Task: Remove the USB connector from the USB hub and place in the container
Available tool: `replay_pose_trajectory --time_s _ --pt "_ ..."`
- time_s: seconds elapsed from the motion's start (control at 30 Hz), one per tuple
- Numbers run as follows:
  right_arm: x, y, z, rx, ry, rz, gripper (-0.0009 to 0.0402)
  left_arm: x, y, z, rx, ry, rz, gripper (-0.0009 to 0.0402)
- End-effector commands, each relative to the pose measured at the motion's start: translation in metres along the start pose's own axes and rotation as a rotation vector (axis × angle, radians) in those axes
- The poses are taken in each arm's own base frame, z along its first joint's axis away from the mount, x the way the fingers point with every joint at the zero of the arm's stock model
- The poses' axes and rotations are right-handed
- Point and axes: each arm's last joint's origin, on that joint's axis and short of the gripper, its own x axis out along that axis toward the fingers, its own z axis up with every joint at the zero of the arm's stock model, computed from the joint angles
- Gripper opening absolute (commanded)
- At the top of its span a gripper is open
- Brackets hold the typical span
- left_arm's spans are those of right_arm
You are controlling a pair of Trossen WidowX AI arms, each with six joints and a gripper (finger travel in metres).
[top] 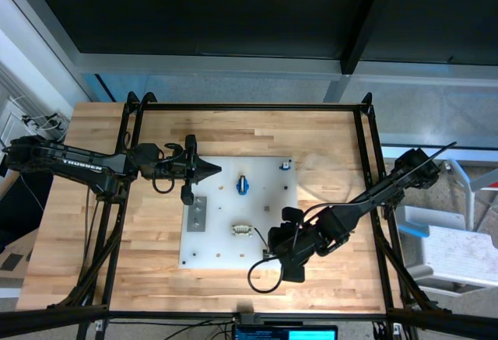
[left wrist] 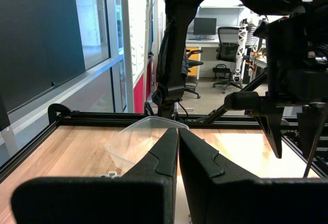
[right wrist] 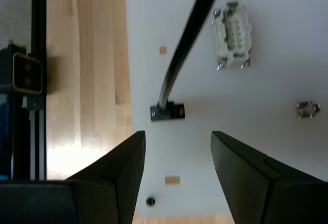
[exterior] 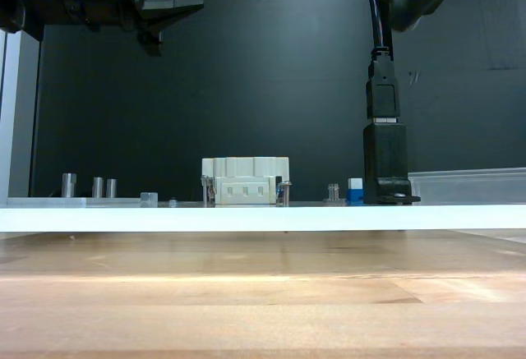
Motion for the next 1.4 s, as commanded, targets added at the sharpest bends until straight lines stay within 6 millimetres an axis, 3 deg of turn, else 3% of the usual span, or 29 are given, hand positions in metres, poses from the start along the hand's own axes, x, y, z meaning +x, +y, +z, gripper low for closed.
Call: replay_pose_trajectory --time_s 0.03,0.47,1.1,1.4 --pt "0.004 0.001 0.000 -0.002 0.002 -0.003 0.0177 0.000 0.000 0.000 0.000 0.000 0.000 0.0001" --pt "0.030 0.006 0.003 -0.024 -0.004 -0.006 0.0177 0.000 0.000 0.000 0.000 0.000 0.000 0.0001" --pt "0.052 0.007 -0.001 -0.030 0.028 -0.029 0.0175 0.000 0.000 0.000 0.000 0.000 0.000 0.0001" --pt "0.052 0.006 -0.001 -0.028 0.027 -0.029 0.0123 0.000 0.000 0.000 0.000 0.000 0.000 0.0001"
